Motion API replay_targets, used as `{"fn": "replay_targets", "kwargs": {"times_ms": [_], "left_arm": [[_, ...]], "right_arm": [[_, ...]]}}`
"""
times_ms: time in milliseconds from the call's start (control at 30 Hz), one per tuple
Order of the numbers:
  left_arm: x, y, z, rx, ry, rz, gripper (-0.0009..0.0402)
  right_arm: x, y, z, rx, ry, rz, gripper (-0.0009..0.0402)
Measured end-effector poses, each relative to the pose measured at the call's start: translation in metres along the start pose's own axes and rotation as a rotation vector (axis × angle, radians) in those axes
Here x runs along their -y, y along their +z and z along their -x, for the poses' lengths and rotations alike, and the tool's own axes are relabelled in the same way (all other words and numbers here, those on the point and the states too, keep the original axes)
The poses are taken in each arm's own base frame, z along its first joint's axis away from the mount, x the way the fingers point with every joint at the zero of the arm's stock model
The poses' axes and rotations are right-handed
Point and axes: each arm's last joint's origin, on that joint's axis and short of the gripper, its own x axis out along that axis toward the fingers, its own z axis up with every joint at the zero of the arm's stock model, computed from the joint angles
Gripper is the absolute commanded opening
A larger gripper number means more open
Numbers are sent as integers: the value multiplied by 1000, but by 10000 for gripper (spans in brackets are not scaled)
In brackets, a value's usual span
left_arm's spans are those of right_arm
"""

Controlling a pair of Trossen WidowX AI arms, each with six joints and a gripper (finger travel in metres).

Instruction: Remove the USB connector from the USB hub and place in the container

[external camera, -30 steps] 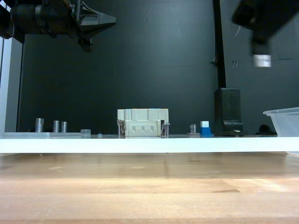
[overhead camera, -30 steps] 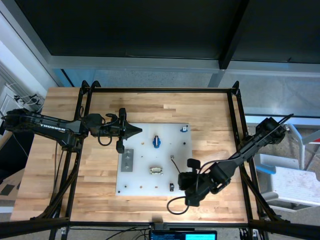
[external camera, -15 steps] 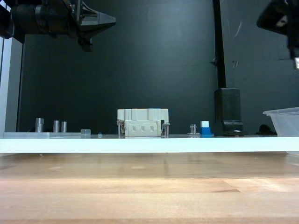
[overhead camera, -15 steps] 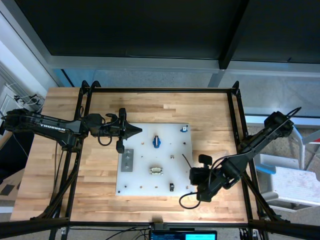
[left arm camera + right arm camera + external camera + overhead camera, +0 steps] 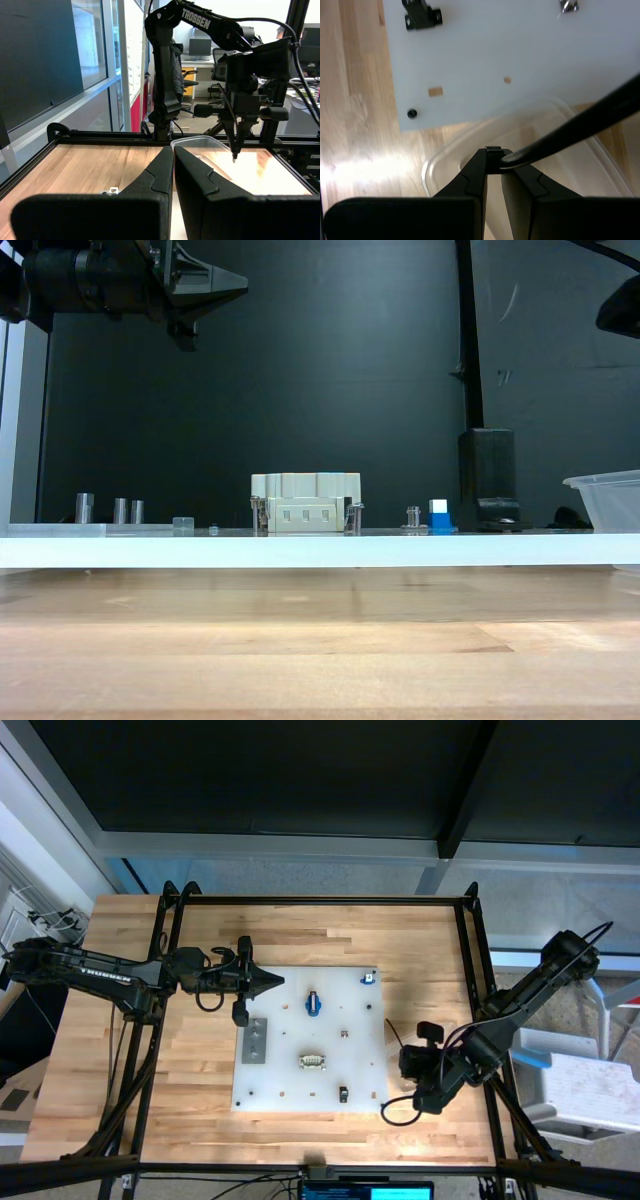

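A: Quick, right claw, where's it at?

B: The right claw (image 5: pixel 493 159) hangs over the container (image 5: pixel 436 169), just off the right edge of the white plate (image 5: pixel 290 1020). Its fingers are pinched tight on the USB connector (image 5: pixel 493 150), w/ the plug right btwn the tips.

A: And the cable?

B: The thin black cable (image 5: pixel 570 127) leaves the plug at a slant and crosses over the tray. In the high view it loops beside the claw on the near side, above the wooden surface (image 5: pixel 150 1060).

A: Is the plug inside the tray?

B: Can't tell. It's over the tray's outline, but whether it's below the rim or touching the bottom doesn't show.

A: USB hub?

B: The USB hub (image 5: pixel 343 1094) sits on the plate by its near-right corner. The connector is out of it, and it's well apart from the claw and plug.

A: Left claw?

B: The left claw (image 5: pixel 272 981) is held high at the plate's far-left corner, tips closed against each other and aimed toward the right arm. It's well apart from the plug.

A: Anything else on the plate?

B: A blue upright piece (image 5: pixel 313 1004) toward the far side, a beige block (image 5: pixel 312 1062) mid-plate, and a grey bar (image 5: pixel 257 1040) at the left edge.
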Motion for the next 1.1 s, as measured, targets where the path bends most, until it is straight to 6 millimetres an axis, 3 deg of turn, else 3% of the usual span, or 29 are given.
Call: {"fn": "replay_targets", "kwargs": {"times_ms": [667, 1100], "left_arm": [[0, 0, 0, 0, 0, 0, 1], [0, 0, 0, 0, 0, 0, 1]], "right_arm": [[25, -43, 2, -66, 8, -71, 0], [29, -51, -1, -100, 6, -78, 3]]}}
